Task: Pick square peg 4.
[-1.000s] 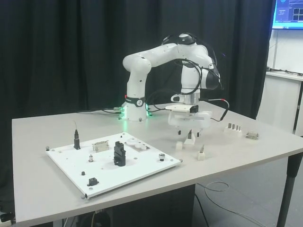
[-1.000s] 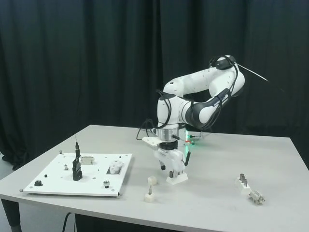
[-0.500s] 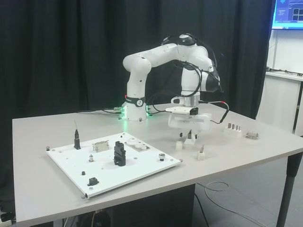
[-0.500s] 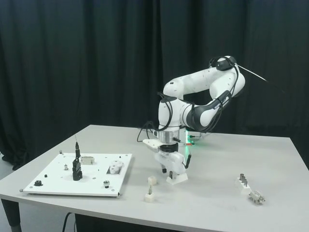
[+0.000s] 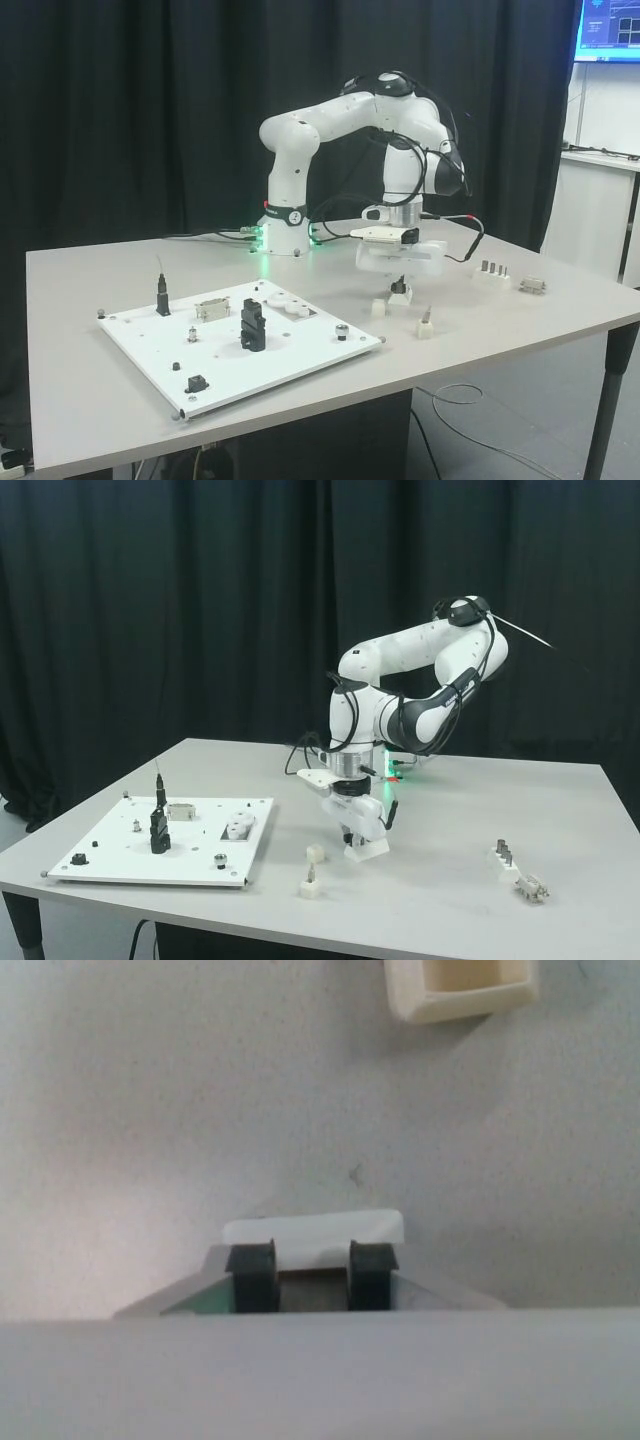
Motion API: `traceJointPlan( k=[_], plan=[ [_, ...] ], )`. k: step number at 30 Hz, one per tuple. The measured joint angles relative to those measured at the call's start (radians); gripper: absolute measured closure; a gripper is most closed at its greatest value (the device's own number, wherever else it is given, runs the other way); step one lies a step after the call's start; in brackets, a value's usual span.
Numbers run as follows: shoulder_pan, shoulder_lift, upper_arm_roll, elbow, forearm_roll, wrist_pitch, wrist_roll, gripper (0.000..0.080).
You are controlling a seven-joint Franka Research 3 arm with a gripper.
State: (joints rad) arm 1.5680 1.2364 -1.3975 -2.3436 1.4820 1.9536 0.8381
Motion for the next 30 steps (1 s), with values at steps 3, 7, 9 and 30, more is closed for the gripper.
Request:
traceJointPlan(
  k=[3, 7, 9, 30],
  plan=[
    [0.001, 0.0, 0.0, 0.0, 0.001, 0.0, 0.0, 0.0651],
    [0.003, -0.002, 0.0, 0.0, 0.004, 0.0, 0.0, 0.0647],
    [0.003, -0.002, 0.0, 0.0, 0.005, 0.0, -0.002, 0.0647],
    [0.031, -0.003, -0.115, 0.001, -0.032, -0.052, -0.005, 0.0646]
  ],
)
